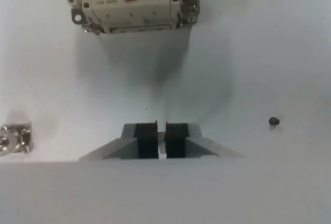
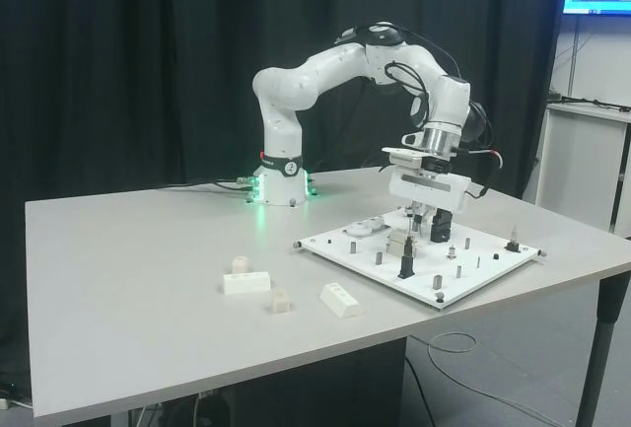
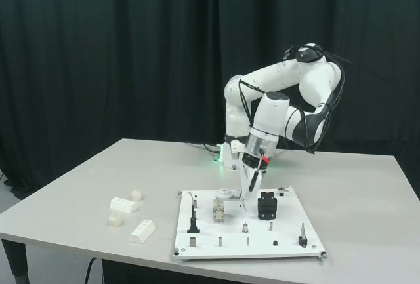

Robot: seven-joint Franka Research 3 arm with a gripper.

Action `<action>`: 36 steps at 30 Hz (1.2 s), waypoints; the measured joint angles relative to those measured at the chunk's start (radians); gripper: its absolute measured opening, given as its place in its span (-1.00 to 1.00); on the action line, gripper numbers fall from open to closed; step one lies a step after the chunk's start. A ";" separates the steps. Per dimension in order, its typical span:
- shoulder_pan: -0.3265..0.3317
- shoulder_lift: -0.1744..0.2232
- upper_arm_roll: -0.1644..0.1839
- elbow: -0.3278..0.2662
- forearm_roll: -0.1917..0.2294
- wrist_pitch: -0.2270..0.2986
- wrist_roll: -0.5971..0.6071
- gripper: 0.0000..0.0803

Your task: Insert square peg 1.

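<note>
My gripper (image 1: 161, 141) hangs a little above the white task board (image 1: 248, 69), its black fingers (image 1: 149, 140) almost together. A thin pale sliver, apparently the square peg (image 1: 162, 142), sits between them. In the wrist view a pale multi-pin connector block (image 1: 132, 1) stands just beyond the fingertips. From the room, the gripper (image 2: 412, 216) (image 3: 251, 182) hovers over the board's middle (image 2: 493, 267) (image 3: 289, 239), next to that connector block (image 2: 398, 247) (image 3: 220, 210). The hole for the peg is not identifiable.
On the board stand a black block (image 3: 266, 205), a black upright post (image 3: 193, 222) and several small pegs and pins. A small black screw head (image 1: 274, 121) and a metal fitting (image 1: 14, 138) flank the gripper. Three white blocks (image 2: 245, 279) lie on the grey table beside the board.
</note>
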 joint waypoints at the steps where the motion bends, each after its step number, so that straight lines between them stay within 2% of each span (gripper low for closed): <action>1: 0.000 0.000 0.002 0.000 0.000 0.003 0.002 -0.93; 17: -0.018 0.000 0.023 -0.001 -0.001 0.051 0.005 -0.93; 36: -0.032 0.000 0.033 0.007 0.001 0.057 0.015 -0.93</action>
